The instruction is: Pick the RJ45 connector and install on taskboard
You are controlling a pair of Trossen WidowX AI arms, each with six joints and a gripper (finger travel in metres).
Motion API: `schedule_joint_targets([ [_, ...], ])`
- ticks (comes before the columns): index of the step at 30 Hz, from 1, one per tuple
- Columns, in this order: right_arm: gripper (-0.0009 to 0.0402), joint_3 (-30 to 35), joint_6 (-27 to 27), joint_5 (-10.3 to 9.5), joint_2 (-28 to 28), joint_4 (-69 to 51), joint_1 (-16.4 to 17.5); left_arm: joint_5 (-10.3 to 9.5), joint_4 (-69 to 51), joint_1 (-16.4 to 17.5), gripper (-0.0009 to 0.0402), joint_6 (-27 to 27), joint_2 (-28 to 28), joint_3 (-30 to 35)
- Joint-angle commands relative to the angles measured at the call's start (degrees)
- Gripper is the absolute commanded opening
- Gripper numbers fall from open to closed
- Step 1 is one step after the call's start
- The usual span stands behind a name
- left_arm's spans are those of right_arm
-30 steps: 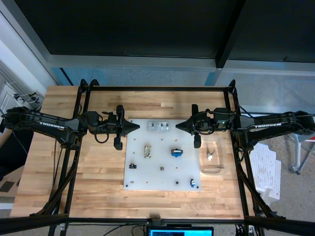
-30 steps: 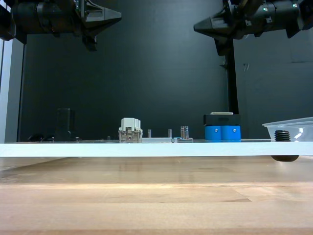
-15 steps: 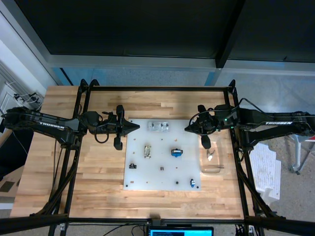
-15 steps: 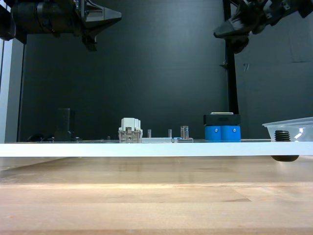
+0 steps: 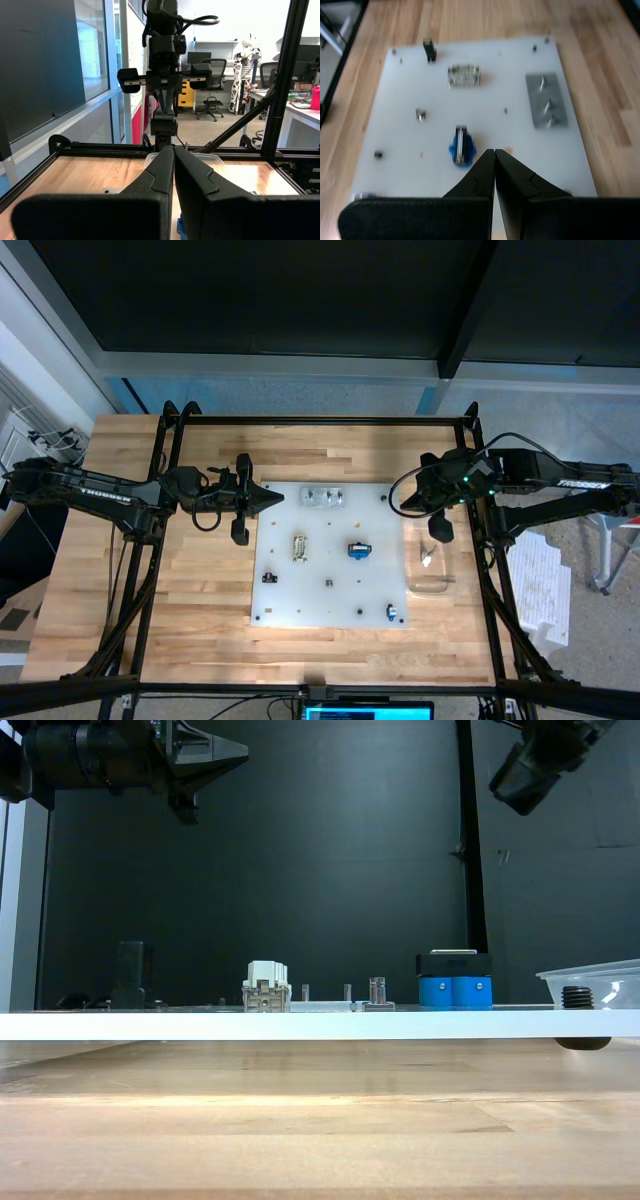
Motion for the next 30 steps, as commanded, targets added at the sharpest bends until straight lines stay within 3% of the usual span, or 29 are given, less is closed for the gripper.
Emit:
schedule_joint_targets([
  [1,0.0,1.4,-0.2,0.07,-0.4,-5.2,0.3,0.0,0.0,0.0,0.0,0.0,0.0,0.0],
  [13,0.0,4.7,-0.1,0.94,-0.7,-21.3,5.8,0.0,0.0,0.0,0.0,0.0,0.0,0.0],
  [17,0.0,4.9,1.4,3.82,-0.7,-24.6,8.9,0.0,0.0,0.0,0.0,0.0,0.0,0.0],
  [25,0.0,4.7,7.1,5.86,-0.7,-30.6,15.0,0.0,0.0,0.0,0.0,0.0,0.0,0.0],
  [30,0.0,4.6,11.0,10.21,0.4,-33.8,20.4,0.0,0.0,0.0,0.0,0.0,0.0,0.0],
])
